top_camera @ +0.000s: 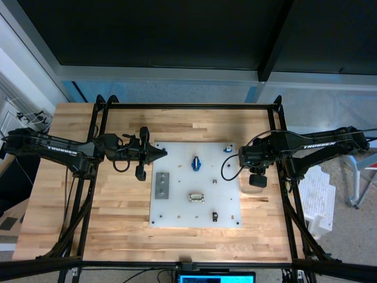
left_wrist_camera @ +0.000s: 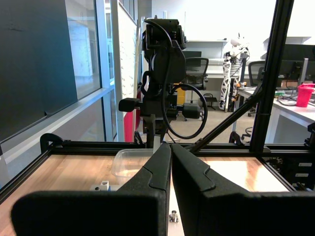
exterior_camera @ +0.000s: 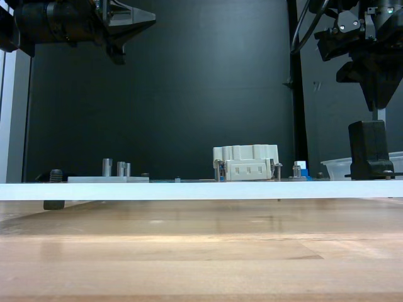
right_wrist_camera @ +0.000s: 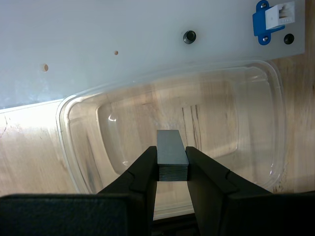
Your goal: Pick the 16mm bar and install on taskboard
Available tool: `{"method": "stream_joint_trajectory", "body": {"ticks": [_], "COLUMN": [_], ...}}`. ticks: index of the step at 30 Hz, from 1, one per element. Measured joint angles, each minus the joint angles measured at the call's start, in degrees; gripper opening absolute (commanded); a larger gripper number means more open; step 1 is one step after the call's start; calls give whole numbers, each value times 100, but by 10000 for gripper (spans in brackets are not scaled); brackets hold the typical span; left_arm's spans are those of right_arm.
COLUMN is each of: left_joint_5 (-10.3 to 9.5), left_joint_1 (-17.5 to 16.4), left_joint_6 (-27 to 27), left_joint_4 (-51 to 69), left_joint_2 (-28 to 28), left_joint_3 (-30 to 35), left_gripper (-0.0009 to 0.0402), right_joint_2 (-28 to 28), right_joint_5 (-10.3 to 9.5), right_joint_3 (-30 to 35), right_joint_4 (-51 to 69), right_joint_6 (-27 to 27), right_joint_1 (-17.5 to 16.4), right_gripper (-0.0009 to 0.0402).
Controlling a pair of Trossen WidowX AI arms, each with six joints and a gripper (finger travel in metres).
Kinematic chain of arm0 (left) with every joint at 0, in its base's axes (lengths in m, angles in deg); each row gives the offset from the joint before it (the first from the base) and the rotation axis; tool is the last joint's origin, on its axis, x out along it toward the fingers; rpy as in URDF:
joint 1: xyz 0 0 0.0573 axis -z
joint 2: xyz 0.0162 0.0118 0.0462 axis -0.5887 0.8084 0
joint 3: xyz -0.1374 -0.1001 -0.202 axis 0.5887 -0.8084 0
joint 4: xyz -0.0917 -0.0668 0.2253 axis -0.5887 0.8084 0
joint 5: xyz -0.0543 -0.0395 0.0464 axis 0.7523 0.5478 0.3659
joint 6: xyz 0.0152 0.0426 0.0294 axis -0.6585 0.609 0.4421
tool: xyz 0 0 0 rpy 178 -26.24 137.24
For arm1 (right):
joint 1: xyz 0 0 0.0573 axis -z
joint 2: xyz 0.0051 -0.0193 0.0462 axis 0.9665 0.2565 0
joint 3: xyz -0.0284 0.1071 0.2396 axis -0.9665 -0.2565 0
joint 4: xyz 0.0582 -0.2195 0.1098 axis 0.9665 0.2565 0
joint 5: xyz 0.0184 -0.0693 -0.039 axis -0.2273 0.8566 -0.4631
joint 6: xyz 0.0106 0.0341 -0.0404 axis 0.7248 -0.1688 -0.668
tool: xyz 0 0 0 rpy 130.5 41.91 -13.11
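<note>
Your 16mm bar (right_wrist_camera: 173, 156) is pinched in the right claw (right_wrist_camera: 172, 152), which is clamped on its two sides. It hangs over the clear plastic tub (right_wrist_camera: 278, 113), just off the right edge of the taskboard (right_wrist_camera: 123, 34). The bar looks like hard, smooth metal. I think it is heavy for its size and slippery, so squeeze it firmly or it may tip. One end pokes out past the fingertips, which should help you push it in.

The grey metal block (top_camera: 162, 184) lies on the far side of the board from this claw. The blue connector (top_camera: 196, 163) and the pale connector (top_camera: 196, 197) stand between, so carry the bar high over them.

The left claw (top_camera: 158, 153) is pressed together, holding nothing. It hangs high near the board's left edge, close to the block. It may crowd you there.
</note>
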State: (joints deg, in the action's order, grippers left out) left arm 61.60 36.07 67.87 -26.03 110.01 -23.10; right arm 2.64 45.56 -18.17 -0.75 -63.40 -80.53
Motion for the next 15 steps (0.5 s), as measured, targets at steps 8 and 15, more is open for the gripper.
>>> {"method": "stream_joint_trajectory", "body": {"ticks": [8,15], "left_joint_5": [2,2], "left_joint_1": [0,0], "left_joint_6": [-2,-2], "left_joint_4": [-2,-2], "left_joint_2": [0,0], "left_joint_3": [0,-2], "left_gripper": [0,0], "right_joint_2": [2,4], "right_joint_5": [2,-11], "right_joint_3": [2,0], "right_joint_4": [0,-72], "right_joint_6": [68,417], "right_joint_1": [-122,-592], "right_gripper": [4,4]}}
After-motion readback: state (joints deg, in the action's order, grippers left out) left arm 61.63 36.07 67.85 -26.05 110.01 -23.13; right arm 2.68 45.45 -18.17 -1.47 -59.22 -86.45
